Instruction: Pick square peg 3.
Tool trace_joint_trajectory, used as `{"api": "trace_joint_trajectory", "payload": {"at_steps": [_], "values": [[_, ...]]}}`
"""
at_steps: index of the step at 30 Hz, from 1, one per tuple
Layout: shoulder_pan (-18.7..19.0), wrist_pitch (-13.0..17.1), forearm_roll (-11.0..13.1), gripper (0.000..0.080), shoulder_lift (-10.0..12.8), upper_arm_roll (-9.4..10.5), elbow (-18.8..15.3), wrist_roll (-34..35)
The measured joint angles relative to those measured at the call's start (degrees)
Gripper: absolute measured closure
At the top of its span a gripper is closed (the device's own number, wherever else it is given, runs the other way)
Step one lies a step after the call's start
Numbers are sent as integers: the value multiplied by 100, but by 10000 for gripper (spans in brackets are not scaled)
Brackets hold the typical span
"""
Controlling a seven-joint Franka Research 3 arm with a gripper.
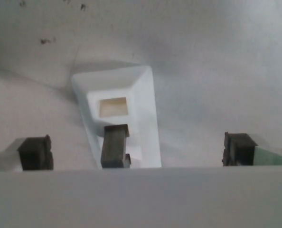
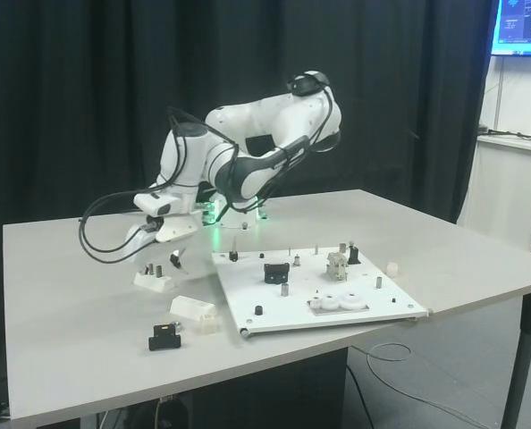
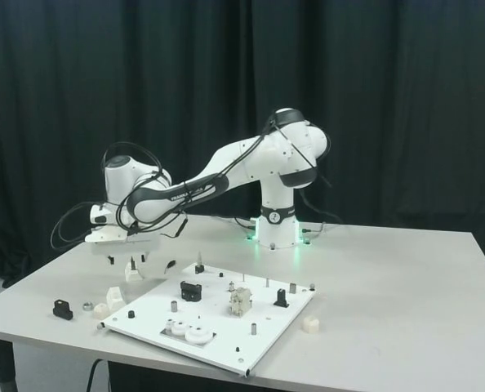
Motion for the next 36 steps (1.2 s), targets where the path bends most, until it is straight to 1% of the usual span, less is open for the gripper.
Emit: {"api": "trace_joint_trajectory", "payload": {"at_steps": [7, 16, 23, 24, 33, 34, 36], "values": [[-113, 24, 19, 3, 3, 124, -13, -48], [-171, 61, 69, 3, 3, 228, -43, -83], [-170, 85, 78, 3, 3, 267, -63, -517], [-170, 85, 78, 92, 3, 267, -64, -553], [-160, 87, 78, 92, 3, 267, -64, -594], [-159, 88, 78, 451, 3, 267, -64, -594], [-158, 91, 78, 451, 3, 267, -64, -594]]}}
